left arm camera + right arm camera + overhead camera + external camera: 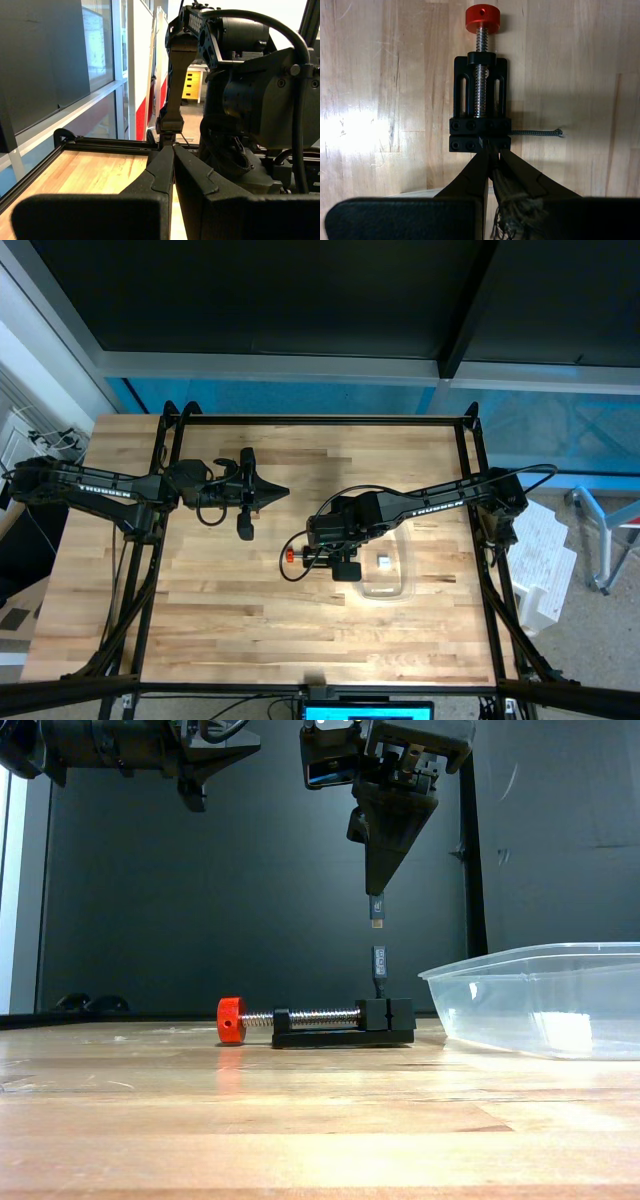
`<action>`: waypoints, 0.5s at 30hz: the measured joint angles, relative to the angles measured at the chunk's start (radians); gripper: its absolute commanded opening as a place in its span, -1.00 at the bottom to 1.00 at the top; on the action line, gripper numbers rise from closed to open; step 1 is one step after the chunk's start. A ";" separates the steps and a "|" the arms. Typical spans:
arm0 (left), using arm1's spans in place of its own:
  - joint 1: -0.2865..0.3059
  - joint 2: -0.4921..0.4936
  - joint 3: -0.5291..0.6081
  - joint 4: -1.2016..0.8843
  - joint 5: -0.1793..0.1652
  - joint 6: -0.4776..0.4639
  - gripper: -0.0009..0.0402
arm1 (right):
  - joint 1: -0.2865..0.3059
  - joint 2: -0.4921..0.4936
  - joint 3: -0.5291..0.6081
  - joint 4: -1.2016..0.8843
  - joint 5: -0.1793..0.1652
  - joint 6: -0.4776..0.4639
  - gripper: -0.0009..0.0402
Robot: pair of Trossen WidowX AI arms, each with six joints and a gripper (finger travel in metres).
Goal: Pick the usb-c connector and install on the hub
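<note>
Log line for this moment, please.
right gripper: shut on connector | connector: over hub, gap between | left gripper: shut, parked high at left

My right gripper (pixel 377 888) pinches the usb-c connector (pixel 377 910). From that arm's own wrist camera, my closed fingers (pixel 470 177) cover the piece entirely. They also cover the upright pin of the hub (pixel 480 135), which sits beneath their tips. From above, my right wrist hides most of the hub, and only its red knob (pixel 291 555) and a bit of black body peek out. Just beside that gripper, the clear tray (pixel 540 1000) runs off the low view's edge. The whitish bit (pixel 384 562) inside it is too small to identify. My left gripper (pixel 280 492), well away from the right one and pressed together, is sliced by the low view's upper edge.
</note>
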 measured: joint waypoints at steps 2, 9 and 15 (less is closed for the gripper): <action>0.000 0.000 0.000 -0.001 0.000 0.000 -0.96 | 0.000 0.001 0.000 0.003 0.000 -0.010 -0.95; 0.000 0.000 0.000 0.000 0.000 0.000 -0.96 | 0.000 0.003 -0.005 0.005 0.000 -0.025 -0.95; 0.000 0.000 0.000 0.000 0.000 0.000 -0.96 | 0.000 0.003 -0.023 0.014 -0.001 -0.048 -0.95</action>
